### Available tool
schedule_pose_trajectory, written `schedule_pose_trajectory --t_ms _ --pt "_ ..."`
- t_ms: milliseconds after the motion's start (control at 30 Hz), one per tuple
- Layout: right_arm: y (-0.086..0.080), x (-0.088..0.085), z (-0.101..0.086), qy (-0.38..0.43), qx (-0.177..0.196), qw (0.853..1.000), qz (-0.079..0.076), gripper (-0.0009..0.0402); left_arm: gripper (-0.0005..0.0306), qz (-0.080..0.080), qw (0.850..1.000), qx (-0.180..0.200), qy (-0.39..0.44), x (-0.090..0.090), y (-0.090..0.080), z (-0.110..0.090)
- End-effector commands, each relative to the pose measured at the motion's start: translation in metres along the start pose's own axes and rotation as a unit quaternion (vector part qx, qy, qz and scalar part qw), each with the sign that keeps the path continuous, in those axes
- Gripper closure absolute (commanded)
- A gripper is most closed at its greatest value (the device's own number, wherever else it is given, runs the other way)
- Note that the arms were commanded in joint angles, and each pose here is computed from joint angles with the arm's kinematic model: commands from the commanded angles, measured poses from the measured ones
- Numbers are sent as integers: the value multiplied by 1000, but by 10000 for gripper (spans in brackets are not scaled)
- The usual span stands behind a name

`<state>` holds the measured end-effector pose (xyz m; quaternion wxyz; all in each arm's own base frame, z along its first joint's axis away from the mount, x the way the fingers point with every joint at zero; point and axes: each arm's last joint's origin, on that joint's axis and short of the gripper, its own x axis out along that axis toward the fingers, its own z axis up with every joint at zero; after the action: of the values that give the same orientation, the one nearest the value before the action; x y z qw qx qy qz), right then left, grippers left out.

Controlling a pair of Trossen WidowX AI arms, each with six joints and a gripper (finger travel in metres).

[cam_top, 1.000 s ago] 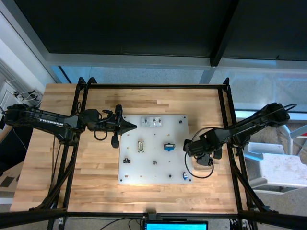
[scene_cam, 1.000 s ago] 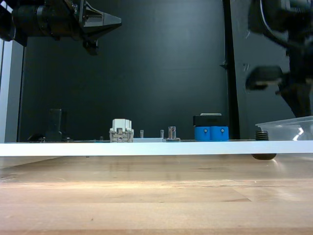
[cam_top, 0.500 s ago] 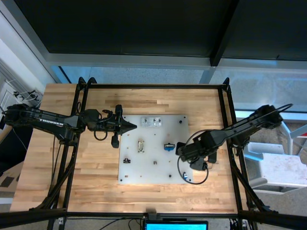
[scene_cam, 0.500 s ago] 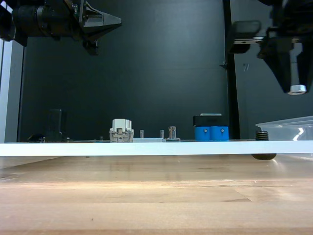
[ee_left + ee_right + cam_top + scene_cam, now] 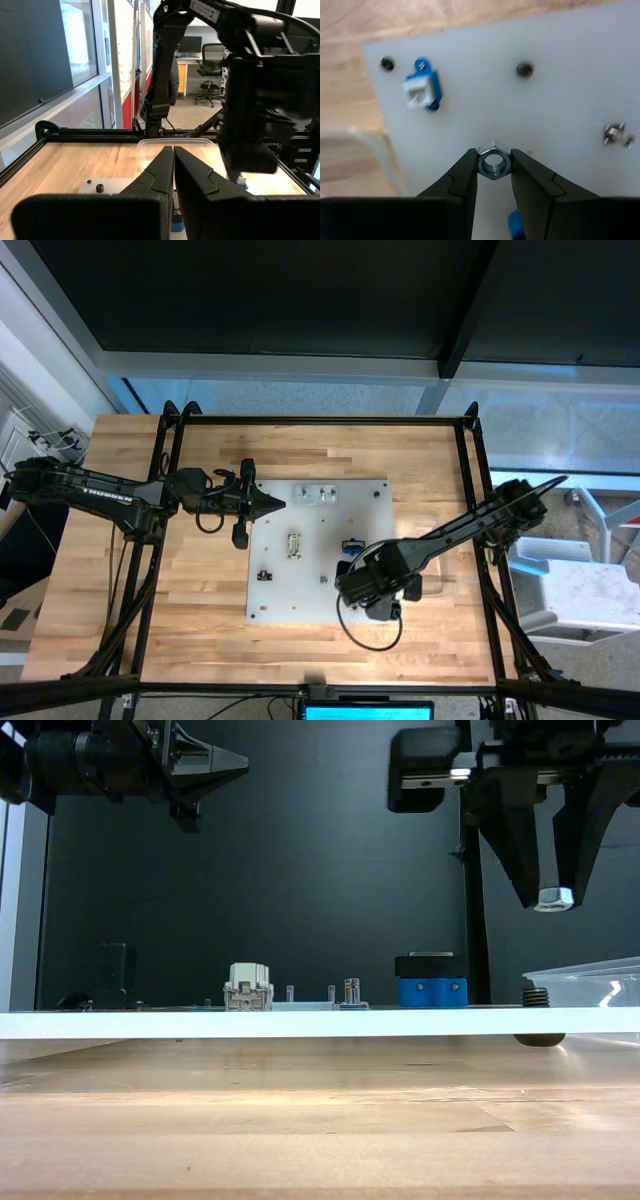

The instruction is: Pick the M12 fastener and fasten on the M12 threads

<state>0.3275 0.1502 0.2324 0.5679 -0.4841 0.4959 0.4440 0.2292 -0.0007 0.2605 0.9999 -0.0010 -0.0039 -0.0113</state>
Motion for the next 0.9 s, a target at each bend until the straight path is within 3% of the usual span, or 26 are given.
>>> schedule_pose_trajectory --t_ms 33,433,900 --pt "-8 5 9 0 -4 1000 1 391 300 0 1000 0 0 0 0 0" --pt "-33 25 35 5 -19 1000 11 391 300 0 1000 0 0 0 0 0" --pt "-31 35 38 10 -34 999 21 391 300 0 1000 0 0 0 0 0"
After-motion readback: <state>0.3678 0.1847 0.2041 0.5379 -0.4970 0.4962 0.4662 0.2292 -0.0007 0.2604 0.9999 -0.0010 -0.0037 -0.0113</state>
